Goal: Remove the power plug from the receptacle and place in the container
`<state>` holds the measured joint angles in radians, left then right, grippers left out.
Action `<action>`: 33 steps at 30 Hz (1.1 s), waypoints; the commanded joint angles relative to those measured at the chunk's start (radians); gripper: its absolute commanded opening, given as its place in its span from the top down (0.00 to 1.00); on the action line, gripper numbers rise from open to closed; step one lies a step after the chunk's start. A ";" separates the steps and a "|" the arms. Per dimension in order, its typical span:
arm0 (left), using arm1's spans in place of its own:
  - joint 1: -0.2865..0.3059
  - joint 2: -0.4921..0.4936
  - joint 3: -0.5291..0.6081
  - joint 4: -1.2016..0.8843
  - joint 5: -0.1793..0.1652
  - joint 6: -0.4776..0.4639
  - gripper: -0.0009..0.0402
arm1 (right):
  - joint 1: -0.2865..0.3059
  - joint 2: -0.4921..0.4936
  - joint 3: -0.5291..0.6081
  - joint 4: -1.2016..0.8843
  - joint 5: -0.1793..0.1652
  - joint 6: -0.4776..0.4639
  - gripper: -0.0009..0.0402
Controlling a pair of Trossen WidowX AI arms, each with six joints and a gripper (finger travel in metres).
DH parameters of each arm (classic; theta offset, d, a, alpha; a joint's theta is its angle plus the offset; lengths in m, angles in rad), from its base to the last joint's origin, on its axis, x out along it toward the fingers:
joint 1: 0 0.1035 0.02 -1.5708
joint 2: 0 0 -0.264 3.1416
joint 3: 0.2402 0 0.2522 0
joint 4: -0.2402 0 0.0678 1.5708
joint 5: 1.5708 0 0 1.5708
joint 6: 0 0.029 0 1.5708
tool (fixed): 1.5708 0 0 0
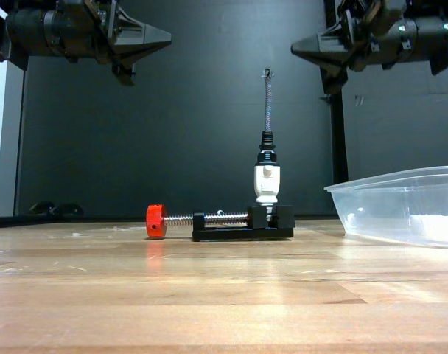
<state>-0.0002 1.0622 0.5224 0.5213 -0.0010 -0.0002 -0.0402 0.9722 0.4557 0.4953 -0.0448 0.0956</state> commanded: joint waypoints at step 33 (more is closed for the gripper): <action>0.000 0.000 0.000 0.000 0.000 0.000 0.98 | 0.137 0.312 0.415 -0.844 0.079 -0.003 0.98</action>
<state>-0.0002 1.0622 0.5228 0.5213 -0.0010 -0.0002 0.0856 1.2648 0.8543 -0.3290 0.0345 0.0921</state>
